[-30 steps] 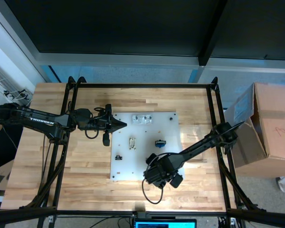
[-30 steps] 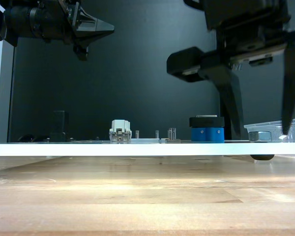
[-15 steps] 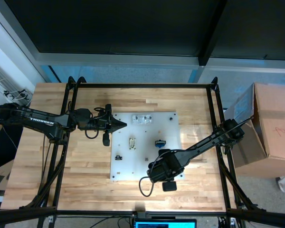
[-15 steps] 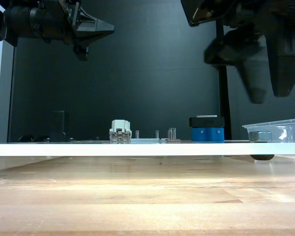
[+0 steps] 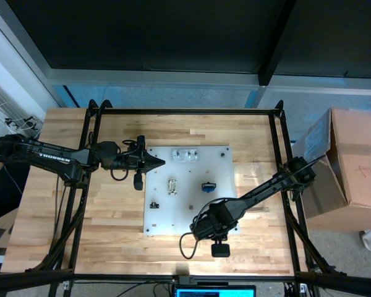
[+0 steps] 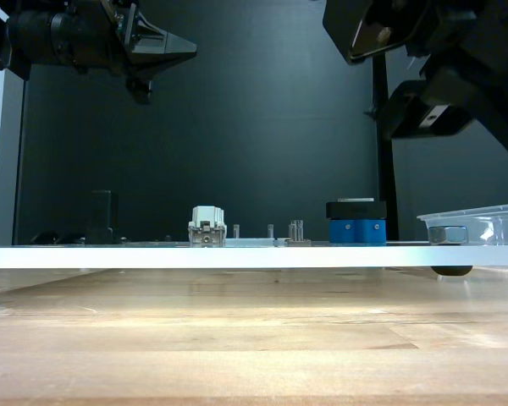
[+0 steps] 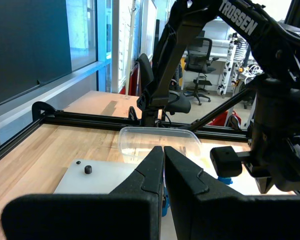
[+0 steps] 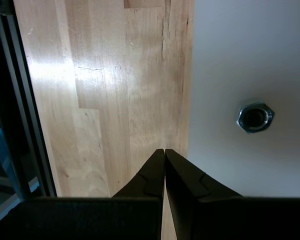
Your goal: Unfasten the M12 nut and place it in the container
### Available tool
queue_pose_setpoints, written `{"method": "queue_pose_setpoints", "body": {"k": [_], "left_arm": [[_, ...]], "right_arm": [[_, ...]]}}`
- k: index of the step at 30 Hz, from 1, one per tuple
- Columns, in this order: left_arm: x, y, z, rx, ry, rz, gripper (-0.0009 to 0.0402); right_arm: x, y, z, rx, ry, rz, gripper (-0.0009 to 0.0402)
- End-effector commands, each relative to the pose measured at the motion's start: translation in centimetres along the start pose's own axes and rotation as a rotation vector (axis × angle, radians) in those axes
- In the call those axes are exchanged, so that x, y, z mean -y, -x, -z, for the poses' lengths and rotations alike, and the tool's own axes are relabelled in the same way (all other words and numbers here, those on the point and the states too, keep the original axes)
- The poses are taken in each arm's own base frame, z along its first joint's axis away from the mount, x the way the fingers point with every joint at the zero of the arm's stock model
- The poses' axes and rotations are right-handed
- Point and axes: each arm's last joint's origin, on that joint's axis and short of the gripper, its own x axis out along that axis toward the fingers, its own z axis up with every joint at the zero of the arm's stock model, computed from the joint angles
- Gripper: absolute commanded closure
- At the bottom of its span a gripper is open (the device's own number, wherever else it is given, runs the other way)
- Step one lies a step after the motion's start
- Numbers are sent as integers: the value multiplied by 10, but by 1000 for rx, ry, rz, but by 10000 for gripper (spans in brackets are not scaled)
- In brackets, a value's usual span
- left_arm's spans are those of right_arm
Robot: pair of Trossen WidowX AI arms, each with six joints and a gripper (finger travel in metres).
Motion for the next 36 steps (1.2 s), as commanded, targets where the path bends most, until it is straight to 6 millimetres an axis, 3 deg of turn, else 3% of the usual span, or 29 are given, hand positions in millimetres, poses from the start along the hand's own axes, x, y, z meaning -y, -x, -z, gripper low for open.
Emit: {"method": "queue_pose_setpoints", "body": {"k": [1,8,16,31,36], "left_arm": [[0,0,0,0,0,0,393],[0,0,0,0,0,0,393],[0,0,0,0,0,0,393],[0,0,0,0,0,0,393],[0,0,0,0,0,0,393]], "right_arm": [[2,-5,1,-10,0,10,393],[15,-20,5,-3,0,86,393],[24,-17,4,90,0,321,393],[24,-17,4,88,-4,311,393],[18,-11,4,55,-14,184,393]]}}
